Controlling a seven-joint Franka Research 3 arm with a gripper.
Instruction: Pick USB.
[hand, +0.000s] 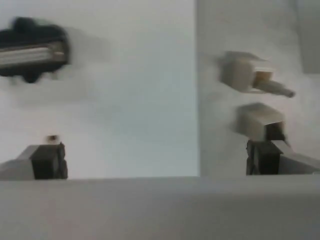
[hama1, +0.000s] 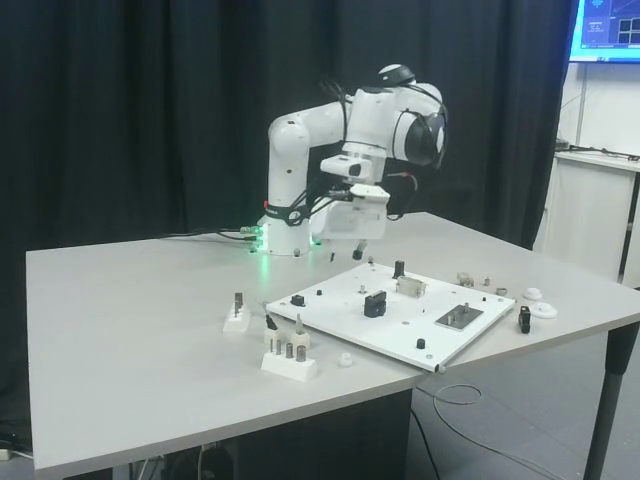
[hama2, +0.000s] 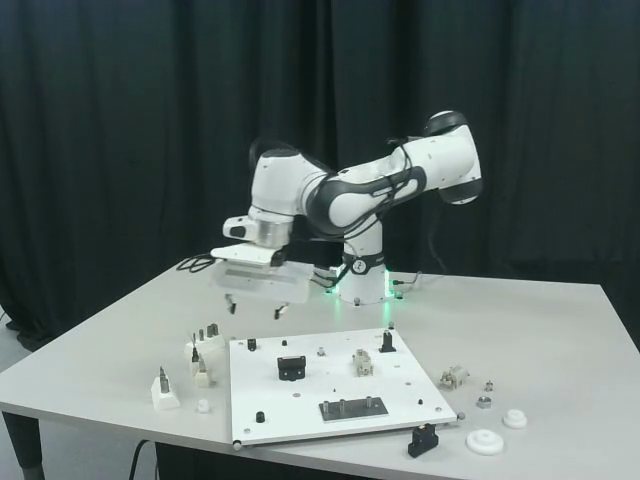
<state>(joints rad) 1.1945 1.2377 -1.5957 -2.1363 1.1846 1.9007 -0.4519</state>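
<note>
While the gripper hangs above the grey table near the white board, its jaws are spread wide with nothing between them, as both room views confirm. What looks like the USB plug, a boxy grey-white body, lies just ahead of one fingertip, close to it and outside the gap rather than centred between the jaws; contact cannot be judged. A second plug with a pin sits just beyond it, and a black connector lies well ahead of the opposite fingertip.
</note>
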